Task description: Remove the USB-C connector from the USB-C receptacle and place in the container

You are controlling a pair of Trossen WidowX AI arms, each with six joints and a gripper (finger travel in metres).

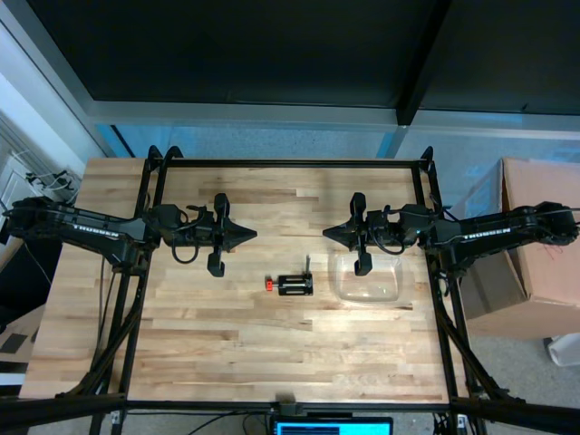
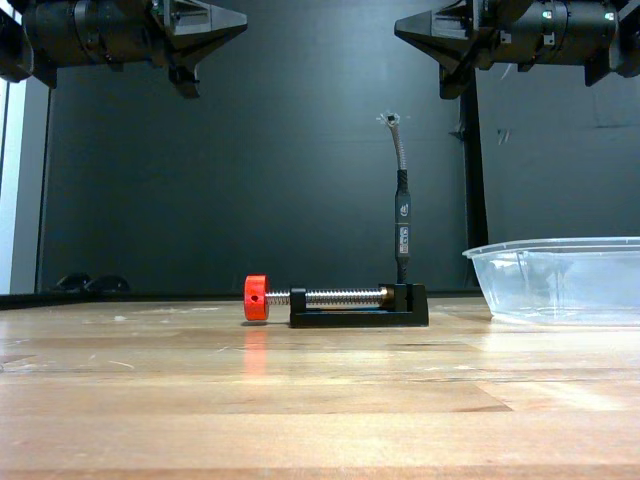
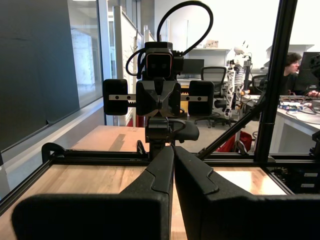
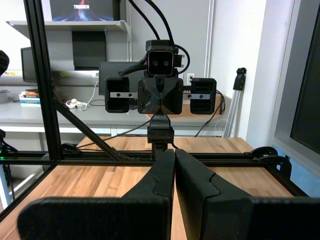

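Left gripper [image 1: 250, 235]: its black fingers [image 3: 155, 175] are pressed together with nothing between them. It hangs well above the pale wooden table [image 1: 227, 362], left of centre in the high view, pointing in toward the middle. Right gripper [image 1: 328, 233] is the same deal, with its fingers [image 4: 192, 175] squeezed tight and empty. It sits right of centre, facing the left one, well apart from it. In the low view both are way up in the top corners.

Down on the table between them, a bit nearer the camera, sits a small black clamp block [image 2: 360, 306] with a silver screw and a red round knob [image 2: 256, 297]. The slim black USB-C connector [image 2: 403, 225] stands upright out of the block's right end, free of both grippers, a short frayed cable stub curling off its top. Can't tell how deep it's seated.

Just right of the block is the clear plastic container [image 2: 560, 282], below the right gripper.
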